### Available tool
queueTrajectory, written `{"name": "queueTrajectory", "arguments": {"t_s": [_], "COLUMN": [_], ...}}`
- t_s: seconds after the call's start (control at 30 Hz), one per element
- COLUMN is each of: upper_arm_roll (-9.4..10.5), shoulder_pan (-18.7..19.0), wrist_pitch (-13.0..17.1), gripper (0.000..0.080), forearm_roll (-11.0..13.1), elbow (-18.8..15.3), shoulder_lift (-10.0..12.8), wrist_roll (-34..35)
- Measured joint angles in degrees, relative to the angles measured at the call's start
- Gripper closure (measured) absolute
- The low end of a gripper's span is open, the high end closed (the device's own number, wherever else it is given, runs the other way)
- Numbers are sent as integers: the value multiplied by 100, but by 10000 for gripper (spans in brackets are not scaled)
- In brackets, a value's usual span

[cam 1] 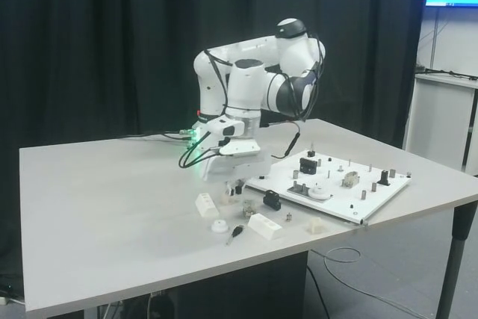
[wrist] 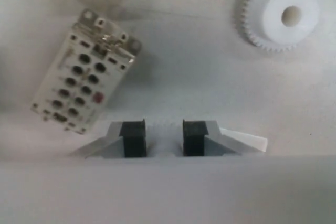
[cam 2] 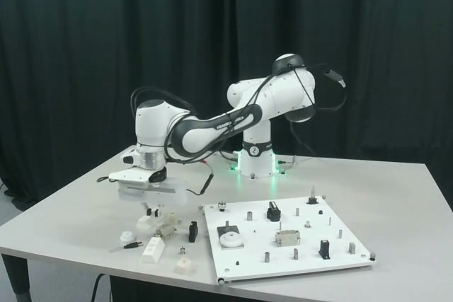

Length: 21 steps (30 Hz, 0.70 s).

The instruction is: Place small gear.

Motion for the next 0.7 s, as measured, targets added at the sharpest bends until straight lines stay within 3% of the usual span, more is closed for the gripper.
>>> {"name": "queueTrajectory", "arguments": {"t_s": [0.7], "upper_arm_roll": [348], "shoulder_pan": [-580], "wrist_pitch": [-178], "gripper": [656], "forearm_roll": [18], "elbow": [382], "shoulder_lift": [60], "wrist_roll": [-173]}}
